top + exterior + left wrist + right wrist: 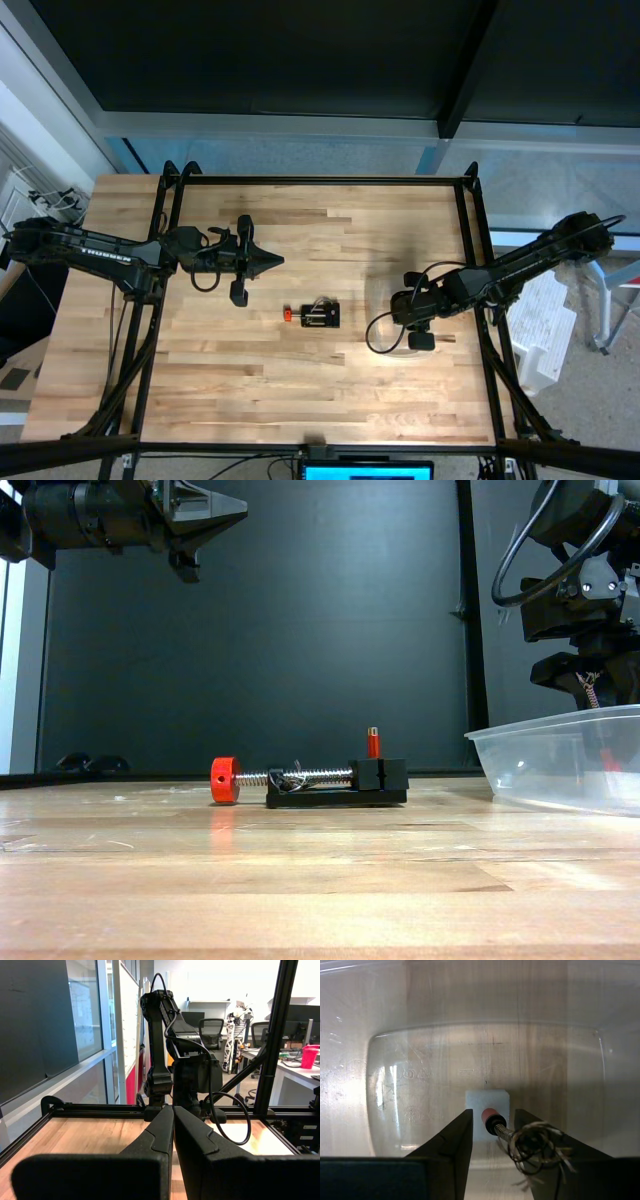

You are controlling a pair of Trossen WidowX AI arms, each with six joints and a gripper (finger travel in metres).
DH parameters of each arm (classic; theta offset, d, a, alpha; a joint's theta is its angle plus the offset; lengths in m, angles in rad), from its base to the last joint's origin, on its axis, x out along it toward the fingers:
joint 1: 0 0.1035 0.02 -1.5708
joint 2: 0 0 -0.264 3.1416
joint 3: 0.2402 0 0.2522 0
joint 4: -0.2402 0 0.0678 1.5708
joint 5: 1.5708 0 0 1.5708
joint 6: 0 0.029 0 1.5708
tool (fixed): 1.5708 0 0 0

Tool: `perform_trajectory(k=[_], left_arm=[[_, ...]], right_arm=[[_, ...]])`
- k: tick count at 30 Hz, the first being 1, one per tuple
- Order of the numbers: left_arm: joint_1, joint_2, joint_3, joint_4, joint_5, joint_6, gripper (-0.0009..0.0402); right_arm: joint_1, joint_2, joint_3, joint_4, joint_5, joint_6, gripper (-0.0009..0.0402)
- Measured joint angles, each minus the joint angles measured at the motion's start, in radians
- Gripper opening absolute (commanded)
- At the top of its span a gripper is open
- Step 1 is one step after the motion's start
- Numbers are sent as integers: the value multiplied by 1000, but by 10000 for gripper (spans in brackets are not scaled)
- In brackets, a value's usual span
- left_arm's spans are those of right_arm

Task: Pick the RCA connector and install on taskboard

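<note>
1. The right end effector (493, 1111) is hovering in the clear plastic tray (545, 765) at the right of the wooden table (300, 400). Its jaws are standing apart by a narrow gap, straddling the RCA connector (495, 1124), a small plug with a red end, a silvery coiled sleeve and a frayed wire tail. No pinch is showing.
2. The connector is sitting over the small white cube (487, 1100) in the tray, well apart from the taskboard (380, 780), a small black block with a red-orange knob (224, 779), lying mid-table.
3. The left end effector (173, 1110) is hanging high over the table's left side, jaws together and holding nothing.
4. Risks, as I judge them:
   - The frayed tail is lying against one jaw, so closing may catch only wire and the plug may slip.
   - The cube may lift with the plug.
   - The light tray may shift.
5. Count: two end effectors, one connector, one taskboard, one tray, one cube.
</note>
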Motion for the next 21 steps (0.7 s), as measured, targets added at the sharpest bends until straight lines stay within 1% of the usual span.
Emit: perform_trajectory(k=[14, 21], left_arm=[[0, 0, 0, 0, 0, 0, 0], [0, 0, 0, 0, 0, 0, 0]], right_arm=[[0, 0, 0, 0, -1, -2, 25], [0, 0, -1, 0, -1, -1, -1]])
